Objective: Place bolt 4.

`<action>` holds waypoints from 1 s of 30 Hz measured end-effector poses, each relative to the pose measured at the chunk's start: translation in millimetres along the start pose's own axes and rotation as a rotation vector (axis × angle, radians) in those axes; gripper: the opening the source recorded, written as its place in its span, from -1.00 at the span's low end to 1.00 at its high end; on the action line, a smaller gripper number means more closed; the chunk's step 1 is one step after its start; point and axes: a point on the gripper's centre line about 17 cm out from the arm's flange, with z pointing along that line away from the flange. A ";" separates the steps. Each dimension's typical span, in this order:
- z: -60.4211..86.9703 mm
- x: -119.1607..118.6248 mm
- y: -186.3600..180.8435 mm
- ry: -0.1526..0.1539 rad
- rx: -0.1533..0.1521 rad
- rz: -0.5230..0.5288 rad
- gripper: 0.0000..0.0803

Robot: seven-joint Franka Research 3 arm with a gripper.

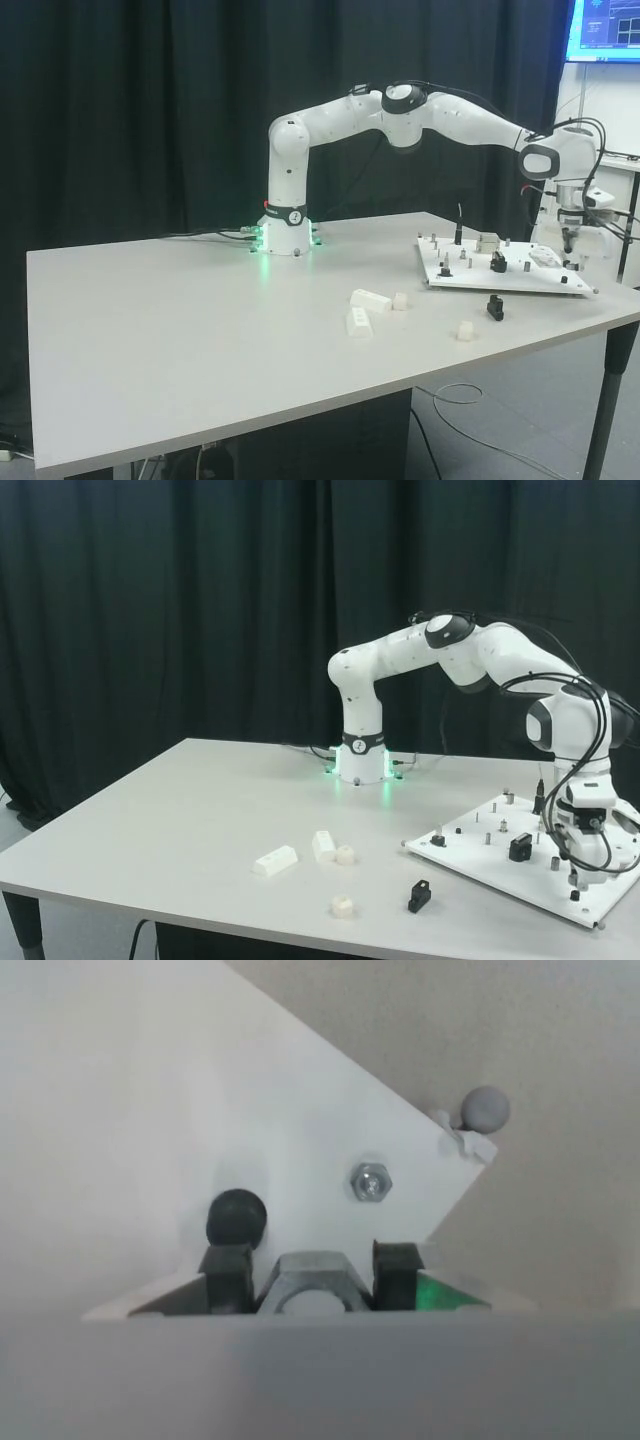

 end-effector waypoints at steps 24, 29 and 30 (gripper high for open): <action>-10.3 -93.2 46.4 -0.070 -0.002 -0.032 -0.36; -8.7 -114.6 52.3 -0.074 0.014 -0.039 -0.36; -8.1 -118.6 52.8 -0.075 0.018 -0.041 -0.36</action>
